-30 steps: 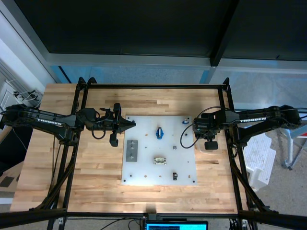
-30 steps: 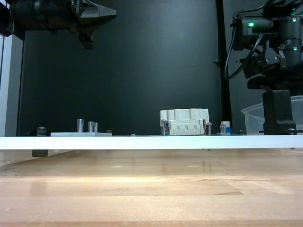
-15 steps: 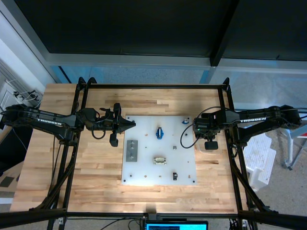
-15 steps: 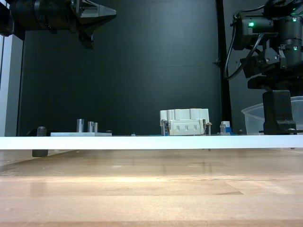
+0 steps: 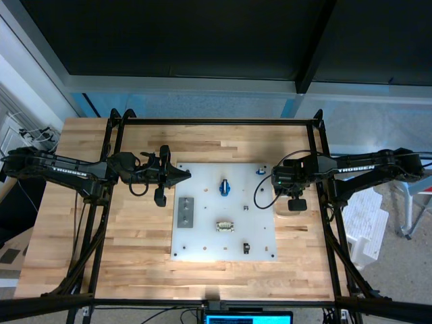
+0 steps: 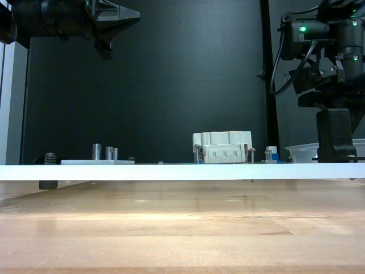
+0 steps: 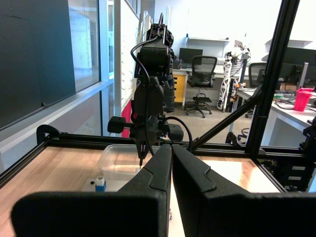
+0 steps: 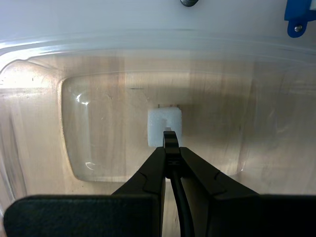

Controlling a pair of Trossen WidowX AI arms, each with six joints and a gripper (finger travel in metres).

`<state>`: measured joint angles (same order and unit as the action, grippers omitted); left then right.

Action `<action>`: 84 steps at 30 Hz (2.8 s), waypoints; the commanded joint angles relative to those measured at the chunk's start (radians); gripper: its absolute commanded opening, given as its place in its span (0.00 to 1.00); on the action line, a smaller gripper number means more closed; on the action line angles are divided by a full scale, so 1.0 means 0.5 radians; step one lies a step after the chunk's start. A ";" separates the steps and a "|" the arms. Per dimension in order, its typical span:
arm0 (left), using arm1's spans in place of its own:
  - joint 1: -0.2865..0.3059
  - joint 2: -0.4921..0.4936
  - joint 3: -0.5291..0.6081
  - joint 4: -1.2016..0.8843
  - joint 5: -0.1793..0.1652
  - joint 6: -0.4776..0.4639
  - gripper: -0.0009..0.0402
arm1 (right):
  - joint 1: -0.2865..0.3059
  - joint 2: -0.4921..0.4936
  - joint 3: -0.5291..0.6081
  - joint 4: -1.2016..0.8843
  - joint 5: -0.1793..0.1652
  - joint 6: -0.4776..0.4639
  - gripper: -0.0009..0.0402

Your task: Pick the USB connector and install on taskboard

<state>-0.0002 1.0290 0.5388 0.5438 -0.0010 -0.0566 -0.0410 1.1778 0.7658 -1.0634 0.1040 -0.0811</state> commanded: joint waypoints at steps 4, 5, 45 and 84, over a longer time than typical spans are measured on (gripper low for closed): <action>0.001 0.000 0.000 0.001 0.000 0.001 0.02 | 0.138 0.000 0.147 -0.116 0.001 0.159 0.02; 0.000 0.000 0.000 0.001 0.000 0.001 0.02 | 0.169 0.000 0.177 -0.137 0.001 0.188 0.02; 0.001 0.000 0.000 0.001 0.000 0.001 0.02 | 1.053 1.031 1.543 -0.536 -0.011 1.151 0.02; 0.000 0.001 0.001 0.001 0.000 0.001 0.02 | 1.135 1.556 1.992 -0.451 -0.056 1.181 0.02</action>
<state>-0.0002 1.0290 0.5388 0.5442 -0.0010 -0.0566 0.5262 1.9480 1.7535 -1.2842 0.0750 0.5117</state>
